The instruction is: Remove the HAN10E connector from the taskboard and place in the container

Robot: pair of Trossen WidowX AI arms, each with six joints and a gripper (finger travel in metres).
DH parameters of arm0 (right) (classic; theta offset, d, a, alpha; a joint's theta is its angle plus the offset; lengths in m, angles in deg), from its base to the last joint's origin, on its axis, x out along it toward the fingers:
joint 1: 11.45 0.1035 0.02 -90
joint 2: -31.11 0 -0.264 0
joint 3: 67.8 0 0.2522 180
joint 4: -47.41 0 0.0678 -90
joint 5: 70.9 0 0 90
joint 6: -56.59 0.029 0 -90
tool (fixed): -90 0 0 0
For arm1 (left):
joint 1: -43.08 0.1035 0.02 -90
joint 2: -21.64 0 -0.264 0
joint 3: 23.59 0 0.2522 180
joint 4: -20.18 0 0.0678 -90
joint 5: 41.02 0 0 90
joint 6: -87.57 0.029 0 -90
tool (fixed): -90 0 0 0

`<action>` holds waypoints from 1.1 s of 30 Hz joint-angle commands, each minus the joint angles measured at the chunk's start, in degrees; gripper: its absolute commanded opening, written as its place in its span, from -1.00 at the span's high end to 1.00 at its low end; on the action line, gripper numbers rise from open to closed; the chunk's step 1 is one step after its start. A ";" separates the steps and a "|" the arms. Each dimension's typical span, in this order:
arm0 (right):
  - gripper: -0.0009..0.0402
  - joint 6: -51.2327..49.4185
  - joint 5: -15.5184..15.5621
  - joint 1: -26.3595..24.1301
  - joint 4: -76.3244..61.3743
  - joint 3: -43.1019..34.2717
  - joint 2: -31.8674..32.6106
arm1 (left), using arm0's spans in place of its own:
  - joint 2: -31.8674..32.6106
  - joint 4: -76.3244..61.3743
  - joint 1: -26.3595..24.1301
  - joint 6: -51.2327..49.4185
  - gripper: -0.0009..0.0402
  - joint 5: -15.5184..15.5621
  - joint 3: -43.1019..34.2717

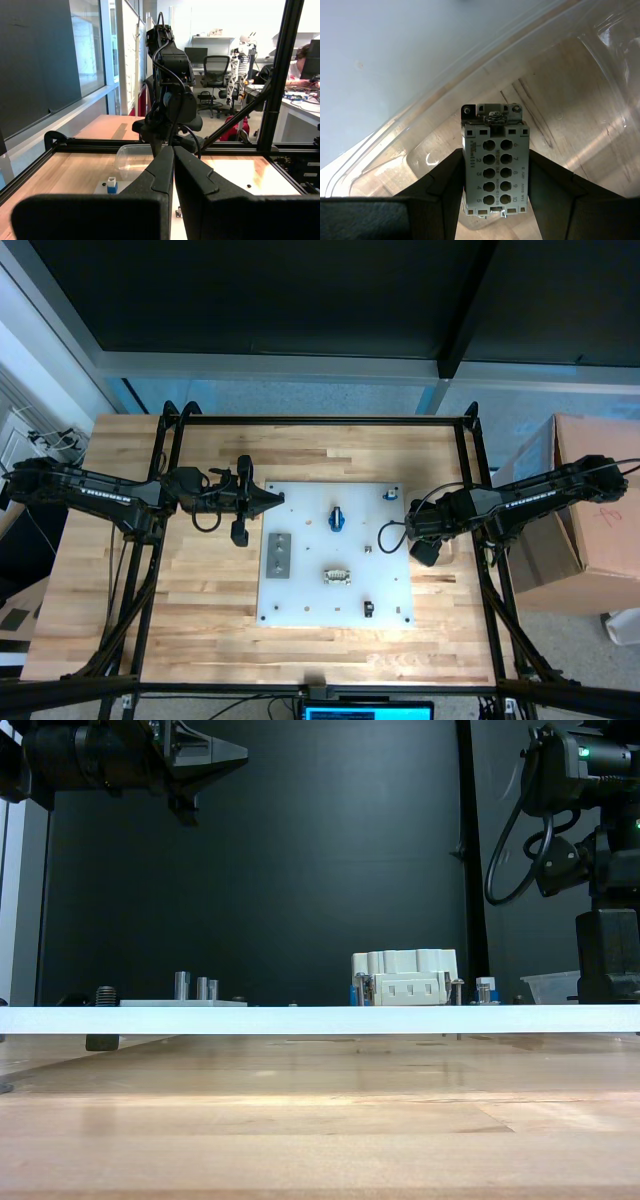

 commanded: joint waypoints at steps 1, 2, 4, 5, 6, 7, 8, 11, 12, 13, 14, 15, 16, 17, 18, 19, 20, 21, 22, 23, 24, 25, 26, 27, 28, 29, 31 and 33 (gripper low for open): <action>0.90 0.09 -0.02 0.09 0.15 0.61 0.02 | 0.00 0.00 0.02 0.00 0.96 0.00 0.00; 0.90 0.15 -0.02 0.11 0.17 0.76 0.02 | 0.00 0.00 0.00 0.00 0.96 0.00 0.00; 0.90 0.26 0.00 0.15 0.20 1.01 0.02 | 0.00 0.00 0.02 0.00 0.96 0.00 0.00; 0.90 0.26 -0.02 0.15 0.20 1.03 0.02 | 0.00 0.00 0.00 0.00 0.96 0.00 0.00; 0.90 0.26 -0.02 0.20 0.20 1.03 0.02 | 0.00 0.00 0.02 0.00 0.96 0.02 0.00; 0.90 0.26 0.00 0.22 0.24 1.03 0.02 | 0.00 0.00 0.02 0.00 0.96 0.00 0.00; 0.90 0.26 -0.02 0.24 0.28 1.03 0.02 | 0.00 0.00 0.00 0.00 0.96 0.00 0.00; 0.90 0.24 -0.02 0.28 0.39 1.03 0.02 | 0.00 0.00 0.02 0.00 0.96 0.00 0.00; 0.90 0.24 -0.02 0.28 0.42 1.03 0.02 | 0.00 0.00 0.02 0.00 0.96 0.00 0.00; 0.90 0.24 -0.04 0.31 0.44 1.03 0.02 | 0.00 0.00 0.02 0.00 0.96 0.00 0.00; 0.90 0.24 -0.04 0.31 0.46 1.03 0.02 | 0.00 0.00 0.02 0.00 0.96 0.00 0.00; 0.90 0.24 -0.04 0.31 0.48 1.03 0.02 | 0.00 0.00 0.00 0.00 0.96 0.00 0.00; 0.90 0.24 -0.04 0.33 0.48 1.03 0.02 | 0.00 0.00 0.02 0.00 0.96 0.00 0.00; 0.90 0.24 -0.04 0.35 0.50 1.05 0.02 | 0.00 0.00 0.02 0.00 0.96 0.00 0.00; 0.90 0.24 -0.04 0.37 0.52 1.05 0.02 | 0.00 0.00 0.00 0.00 0.96 0.00 0.00; 0.90 0.24 -0.07 0.37 0.55 1.05 0.02 | 0.00 0.00 0.00 0.00 0.96 0.00 0.00; 0.90 0.24 -0.09 0.37 0.55 1.05 0.02 | 0.00 0.00 0.02 0.00 0.96 0.00 0.00; 0.90 0.24 -0.11 0.37 0.55 1.05 0.02 | 0.00 0.00 0.02 0.00 0.96 0.00 0.00; 0.90 0.24 -0.13 0.37 0.55 1.09 0.02 | 0.00 0.00 0.00 0.00 0.96 0.00 0.00; 0.90 0.24 -0.15 0.39 0.59 1.16 0.02 | 0.00 0.00 0.02 0.00 0.96 0.00 0.00; 0.90 0.24 -0.15 0.39 0.63 1.29 0.02 | 0.00 0.00 0.02 0.00 0.96 0.00 0.00; 0.90 0.24 -0.15 0.39 0.70 1.42 0.02 | 0.00 0.00 0.00 0.00 0.96 0.00 0.00; 0.90 0.24 -0.13 0.39 0.81 1.57 0.02 | 0.00 0.00 0.00 0.00 0.96 0.00 0.00; 0.90 0.26 -0.13 0.42 0.96 1.73 0.02 | 0.00 0.00 0.02 0.00 0.96 0.00 0.00; 0.90 0.26 -0.11 0.39 1.09 1.81 0.02 | 0.00 0.00 0.02 0.00 0.96 0.00 0.00; 0.90 0.26 -0.11 0.39 1.27 1.90 0.02 | 0.00 0.00 0.00 0.00 0.96 0.00 0.00; 0.90 0.26 -0.09 0.42 1.60 2.14 0.02 | 0.00 0.00 0.02 0.00 0.96 0.00 0.00; 0.90 0.26 -0.09 0.39 1.70 2.32 0.02 | 0.00 0.00 0.02 0.00 0.96 0.00 0.00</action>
